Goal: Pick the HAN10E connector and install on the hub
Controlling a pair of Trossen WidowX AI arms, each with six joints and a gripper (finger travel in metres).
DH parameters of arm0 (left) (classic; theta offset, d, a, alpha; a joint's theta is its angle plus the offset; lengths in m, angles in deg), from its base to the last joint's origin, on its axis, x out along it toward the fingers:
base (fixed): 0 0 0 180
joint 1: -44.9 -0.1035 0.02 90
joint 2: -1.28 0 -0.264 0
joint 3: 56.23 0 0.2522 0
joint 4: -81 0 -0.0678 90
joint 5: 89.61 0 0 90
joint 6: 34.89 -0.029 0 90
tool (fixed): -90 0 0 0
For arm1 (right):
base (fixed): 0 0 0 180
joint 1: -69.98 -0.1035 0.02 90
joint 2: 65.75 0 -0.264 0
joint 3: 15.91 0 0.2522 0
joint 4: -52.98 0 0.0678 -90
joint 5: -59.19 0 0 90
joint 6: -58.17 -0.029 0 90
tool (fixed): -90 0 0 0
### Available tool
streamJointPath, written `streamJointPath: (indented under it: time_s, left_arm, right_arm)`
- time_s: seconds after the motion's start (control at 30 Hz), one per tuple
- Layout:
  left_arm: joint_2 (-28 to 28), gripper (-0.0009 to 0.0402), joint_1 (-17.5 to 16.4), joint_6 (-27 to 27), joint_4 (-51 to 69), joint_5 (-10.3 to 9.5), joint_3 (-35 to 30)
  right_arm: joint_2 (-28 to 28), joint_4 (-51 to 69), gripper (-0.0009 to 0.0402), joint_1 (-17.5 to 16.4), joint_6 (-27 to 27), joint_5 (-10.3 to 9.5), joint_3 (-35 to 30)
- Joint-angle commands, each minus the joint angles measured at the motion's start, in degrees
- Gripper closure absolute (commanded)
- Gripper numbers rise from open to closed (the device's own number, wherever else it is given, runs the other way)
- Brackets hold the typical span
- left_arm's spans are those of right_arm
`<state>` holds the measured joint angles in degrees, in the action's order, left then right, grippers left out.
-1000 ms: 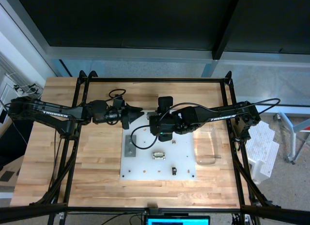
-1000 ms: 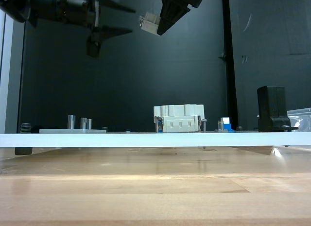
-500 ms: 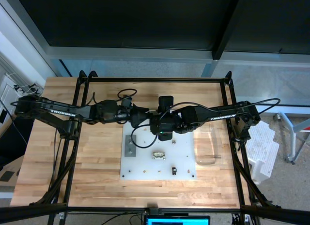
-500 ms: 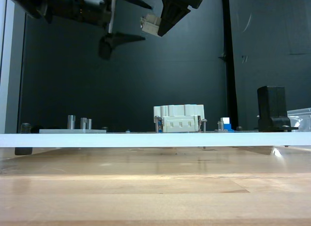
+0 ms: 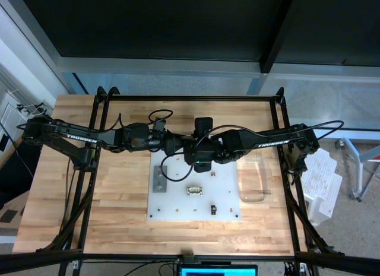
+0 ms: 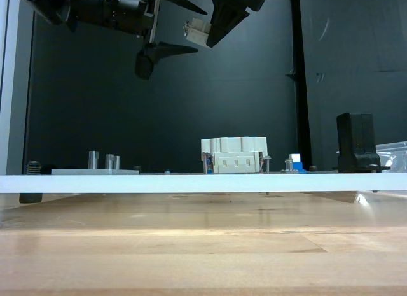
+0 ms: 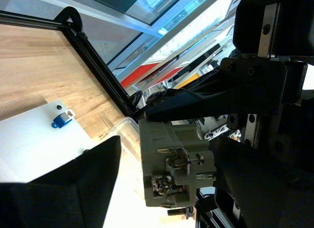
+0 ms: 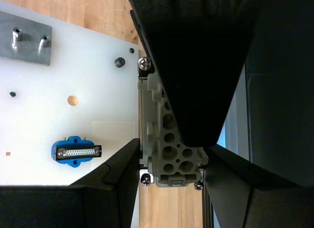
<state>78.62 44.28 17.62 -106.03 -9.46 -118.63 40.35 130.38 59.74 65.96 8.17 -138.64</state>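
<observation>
The beige-grey HAN10E connector hangs high above the board, with my right gripper shut on it. In the right wrist view the connector sits between that gripper's dark fingers. My left gripper is open, one finger below the connector and one above it. The left wrist view shows the connector close between my left gripper's spread fingers. The hub is screwed to the white plate and also shows in the low view as the hub.
On the plate are a grey metal block with pegs, a small black part and a blue plug. A clear plastic bag lies right of the plate. A black frame rails the wooden table.
My left arm has moved right toward the right gripper, bringing its open fingers either side of the held connector. The right arm and connector have stayed still.
</observation>
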Motion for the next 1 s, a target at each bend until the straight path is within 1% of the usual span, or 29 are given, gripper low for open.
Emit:
streamJointPath:
  time_s: [0.03,0.17,0.33,0.43,0.73,0.83,0.9,1.0]
  left_arm:
    - [0.0,0.0163,0.0,0.2,0.0,0.00,0.0]
    - [0.0,0.0206,0.0,1.2,0.0,0.02,0.0]
    - [0.0,0.0254,0.0,1.2,0.0,0.00,0.0]
    - [0.0,0.0274,0.0,1.2,-0.1,0.00,0.0]
    - [0.0,0.0305,0.0,1.0,-0.1,0.00,0.0]
    - [0.0,0.0310,0.0,0.7,-0.1,0.00,0.0]
    - [0.0,0.0312,0.0,0.6,-0.1,-0.02,0.0]
    - [0.0,0.0312,-0.1,0.4,-0.1,-0.07,0.0]
  right_arm:
    - [0.1,0.0,0.0341,0.0,0.1,-0.02,0.0]
    - [0.1,0.0,0.0341,0.0,0.1,-0.02,0.0]
    - [0.1,0.0,0.0340,0.0,0.1,-0.02,0.0]
    - [0.1,0.0,0.0325,0.0,0.1,-0.04,0.0]
    - [0.1,0.7,0.0237,0.0,-0.6,-0.07,0.0]
    - [0.0,3.5,0.0201,-0.2,-2.7,-0.07,0.0]
    - [0.0,5.4,0.0172,-0.2,-4.6,-0.04,0.0]
    - [-0.3,7.3,0.0126,-0.2,-6.1,-0.11,0.0]
